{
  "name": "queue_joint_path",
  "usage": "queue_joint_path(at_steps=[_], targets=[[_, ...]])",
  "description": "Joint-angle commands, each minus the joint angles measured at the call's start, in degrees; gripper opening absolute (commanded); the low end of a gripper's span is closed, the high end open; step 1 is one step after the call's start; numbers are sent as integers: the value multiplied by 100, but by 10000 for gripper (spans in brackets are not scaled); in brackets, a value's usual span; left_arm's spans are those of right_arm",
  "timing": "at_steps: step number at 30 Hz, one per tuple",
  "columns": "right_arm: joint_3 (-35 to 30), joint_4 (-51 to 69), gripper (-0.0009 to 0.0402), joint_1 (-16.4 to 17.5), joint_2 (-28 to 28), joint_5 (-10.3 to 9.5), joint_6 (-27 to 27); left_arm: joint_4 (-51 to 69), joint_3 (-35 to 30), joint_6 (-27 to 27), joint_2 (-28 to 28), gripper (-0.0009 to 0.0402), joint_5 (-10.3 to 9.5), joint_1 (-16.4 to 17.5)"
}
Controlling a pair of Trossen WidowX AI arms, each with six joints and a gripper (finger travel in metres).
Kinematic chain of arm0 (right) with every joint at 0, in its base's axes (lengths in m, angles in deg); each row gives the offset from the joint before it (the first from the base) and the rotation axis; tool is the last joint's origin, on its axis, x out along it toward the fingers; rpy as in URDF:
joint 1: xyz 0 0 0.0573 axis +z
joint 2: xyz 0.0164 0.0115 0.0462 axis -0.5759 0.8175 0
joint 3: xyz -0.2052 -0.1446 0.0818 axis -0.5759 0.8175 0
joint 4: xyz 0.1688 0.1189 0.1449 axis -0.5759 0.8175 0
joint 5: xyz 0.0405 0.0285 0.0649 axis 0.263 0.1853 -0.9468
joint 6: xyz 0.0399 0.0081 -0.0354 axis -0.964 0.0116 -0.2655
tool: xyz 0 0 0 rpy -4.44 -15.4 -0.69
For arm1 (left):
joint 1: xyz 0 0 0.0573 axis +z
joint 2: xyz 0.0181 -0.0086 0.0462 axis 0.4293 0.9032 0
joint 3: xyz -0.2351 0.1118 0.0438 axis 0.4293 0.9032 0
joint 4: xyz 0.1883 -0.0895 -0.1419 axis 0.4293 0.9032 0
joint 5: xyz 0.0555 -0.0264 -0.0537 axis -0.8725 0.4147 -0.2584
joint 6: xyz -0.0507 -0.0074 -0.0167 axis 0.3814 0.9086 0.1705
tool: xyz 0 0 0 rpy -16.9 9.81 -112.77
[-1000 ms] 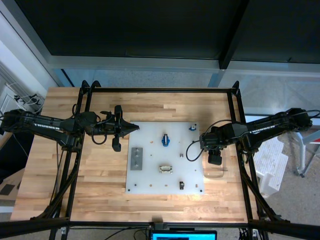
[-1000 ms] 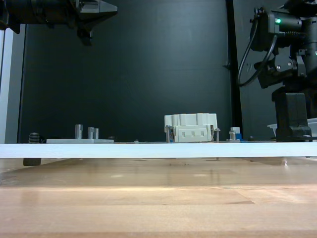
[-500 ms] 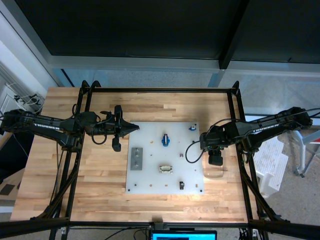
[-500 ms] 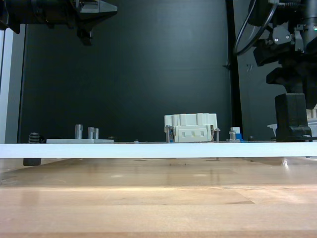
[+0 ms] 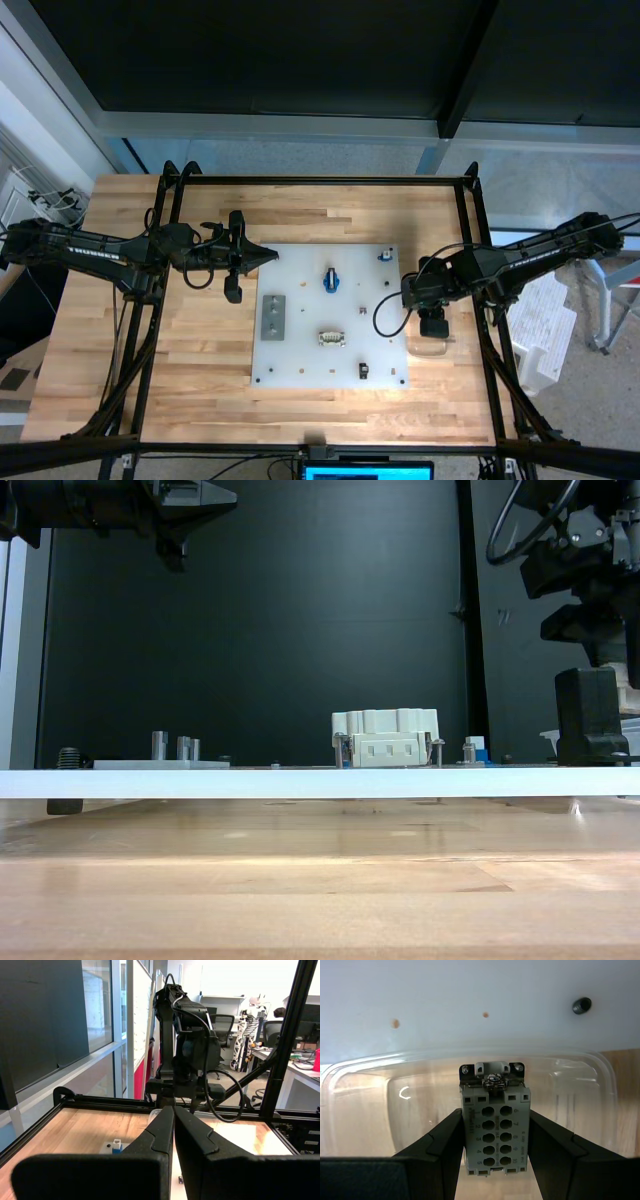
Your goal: Pick the HAN10E connector and install on the hub
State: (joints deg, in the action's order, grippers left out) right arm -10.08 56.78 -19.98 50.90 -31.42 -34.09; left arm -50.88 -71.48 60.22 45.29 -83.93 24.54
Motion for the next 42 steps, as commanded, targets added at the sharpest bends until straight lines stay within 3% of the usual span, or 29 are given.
queue_joint_path(at_steps=[1,10,12,15,28,42], targets=[[-42,-4,8,175,28,4,-13,0,0,-2,0,0,0,2],[-66,24,8,313,136,20,-96,0,0,-2,0,0,0,2],[-66,142,8,306,133,101,-184,0,0,-2,0,0,0,4],[-63,417,8,258,133,372,-179,0,0,-2,0,0,0,2],[-92,103,8,234,188,339,-114,0,0,-2,0,0,0,2],[-680,164,8,234,765,348,173,0,0,-2,0,0,0,2]])
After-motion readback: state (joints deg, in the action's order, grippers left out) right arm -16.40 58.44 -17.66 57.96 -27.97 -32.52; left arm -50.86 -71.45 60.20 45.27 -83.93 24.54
